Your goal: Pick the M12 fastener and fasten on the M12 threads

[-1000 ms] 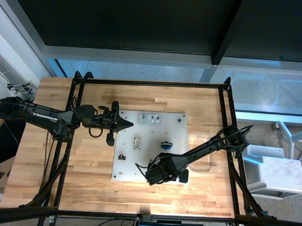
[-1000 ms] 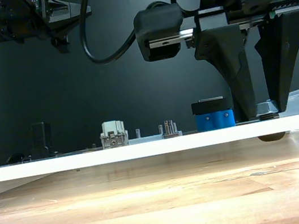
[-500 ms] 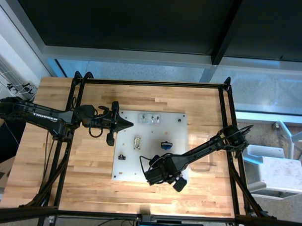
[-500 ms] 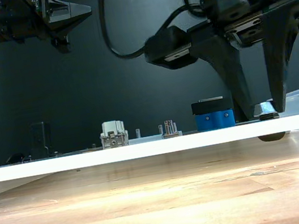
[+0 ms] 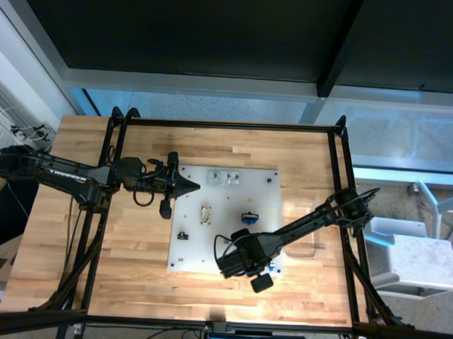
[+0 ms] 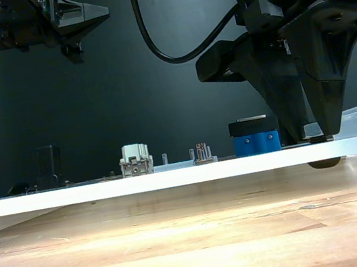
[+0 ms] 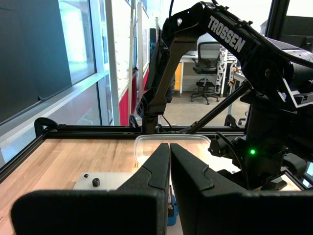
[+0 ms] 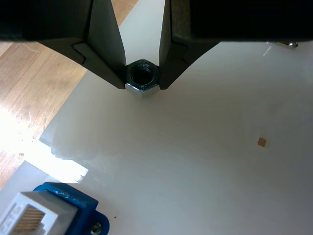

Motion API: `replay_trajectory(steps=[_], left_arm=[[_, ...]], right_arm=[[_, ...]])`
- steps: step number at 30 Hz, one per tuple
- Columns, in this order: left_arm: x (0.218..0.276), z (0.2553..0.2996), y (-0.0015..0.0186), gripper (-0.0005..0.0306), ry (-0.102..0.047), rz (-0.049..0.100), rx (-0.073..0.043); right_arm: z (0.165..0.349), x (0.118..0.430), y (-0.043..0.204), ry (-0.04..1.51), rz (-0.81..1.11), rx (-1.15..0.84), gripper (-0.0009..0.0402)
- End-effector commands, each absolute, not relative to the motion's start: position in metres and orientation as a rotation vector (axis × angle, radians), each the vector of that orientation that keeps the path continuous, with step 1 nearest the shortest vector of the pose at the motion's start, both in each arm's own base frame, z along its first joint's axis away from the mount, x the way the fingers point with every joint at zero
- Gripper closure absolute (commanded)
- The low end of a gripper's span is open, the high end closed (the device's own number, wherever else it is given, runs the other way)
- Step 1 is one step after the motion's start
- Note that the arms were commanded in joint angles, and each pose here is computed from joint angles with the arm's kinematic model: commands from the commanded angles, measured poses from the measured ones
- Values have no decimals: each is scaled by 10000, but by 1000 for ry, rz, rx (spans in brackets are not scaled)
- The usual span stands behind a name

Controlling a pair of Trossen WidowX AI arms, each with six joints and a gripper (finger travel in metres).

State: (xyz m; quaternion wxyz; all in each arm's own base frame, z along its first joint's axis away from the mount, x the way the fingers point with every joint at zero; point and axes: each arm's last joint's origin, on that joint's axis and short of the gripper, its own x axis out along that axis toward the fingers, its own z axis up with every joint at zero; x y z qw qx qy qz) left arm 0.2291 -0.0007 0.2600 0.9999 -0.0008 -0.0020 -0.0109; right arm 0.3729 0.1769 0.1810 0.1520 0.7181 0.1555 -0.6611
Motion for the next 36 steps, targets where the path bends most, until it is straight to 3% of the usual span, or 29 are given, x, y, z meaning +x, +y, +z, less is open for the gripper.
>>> replay_trajectory(steps=[1,36], left_arm=[[2292,2602,-7,300,-5,-22,-2],[2292,2602,-7,300,-5,-22,-2]], right_arm=[[1812,3734,1776,446,-1890,2071,366],[1811,3705,1765,448,-1907,2027,365]])
